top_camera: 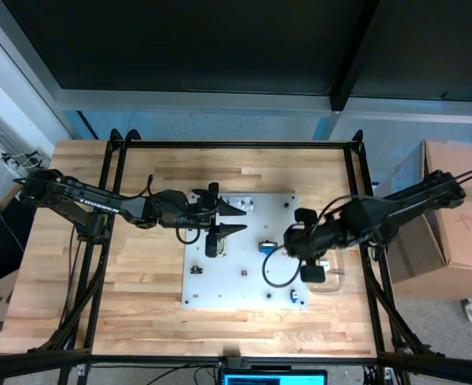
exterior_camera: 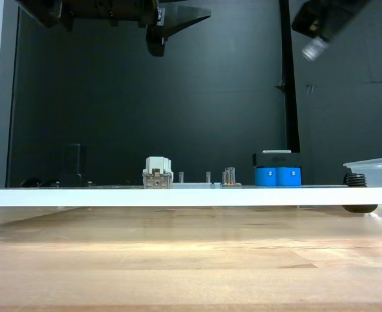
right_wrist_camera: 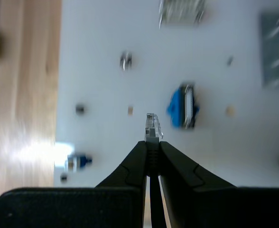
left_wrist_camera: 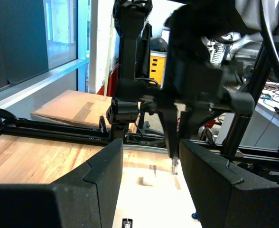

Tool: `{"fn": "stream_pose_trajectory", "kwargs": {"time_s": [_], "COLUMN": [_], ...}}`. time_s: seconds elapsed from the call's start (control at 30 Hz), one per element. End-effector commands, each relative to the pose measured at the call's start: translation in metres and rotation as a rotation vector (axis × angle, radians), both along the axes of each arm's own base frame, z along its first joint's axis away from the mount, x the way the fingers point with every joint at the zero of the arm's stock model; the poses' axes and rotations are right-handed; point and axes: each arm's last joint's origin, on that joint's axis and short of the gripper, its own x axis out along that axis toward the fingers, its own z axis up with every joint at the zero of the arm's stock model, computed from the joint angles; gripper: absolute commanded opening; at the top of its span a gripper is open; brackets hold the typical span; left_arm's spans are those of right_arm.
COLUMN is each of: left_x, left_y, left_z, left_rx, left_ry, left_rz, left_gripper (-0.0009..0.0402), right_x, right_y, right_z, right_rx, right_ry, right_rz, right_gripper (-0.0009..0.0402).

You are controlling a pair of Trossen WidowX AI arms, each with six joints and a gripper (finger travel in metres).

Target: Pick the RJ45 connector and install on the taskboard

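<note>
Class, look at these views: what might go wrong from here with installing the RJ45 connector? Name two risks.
1. The right gripper pinches the RJ45 connector only at its tail end, high above the taskboard; it may twist or slip on contact.
2. The left gripper hovers open over the board's left part; a leftward move might make the grippers collide.

Clear RJ45 connector (right_wrist_camera: 153, 127) in right gripper (right_wrist_camera: 152, 142)

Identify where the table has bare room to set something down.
The table is bare left of the white task board and along its near edge. Crowded: over the board, where the open left gripper hovers and the right gripper, shut on the RJ45 connector, hangs at its right side.
</note>
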Motion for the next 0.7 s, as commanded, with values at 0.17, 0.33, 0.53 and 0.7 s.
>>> {"fn": "stream_pose_trajectory", "kwargs": {"time_s": [0.17,0.33,0.53,0.7], "left_x": [0.000,0.000,0.000,0.000], "left_y": [0.000,0.000,0.000,0.000], "left_z": [0.000,0.000,0.000,0.000], "left_rx": [0.001,0.001,0.001,0.001], "left_ry": [0.000,0.000,0.000,0.000], "left_rz": [0.000,-0.001,-0.001,-0.001], "left_gripper": [0.0160,0.0161,0.0161,0.0161], "right_x": [0.011,0.020,0.035,0.047], "right_y": [0.030,0.047,0.060,0.068], "right_z": [-0.011,-0.016,-0.023,-0.033], "right_rx": [0.006,-0.015,0.007,0.008], "right_ry": [0.176,0.287,0.407,0.516], "right_rz": [0.046,0.066,0.078,0.094], "right_gripper": [0.0000,0.0000,0.0000,0.0000]}}
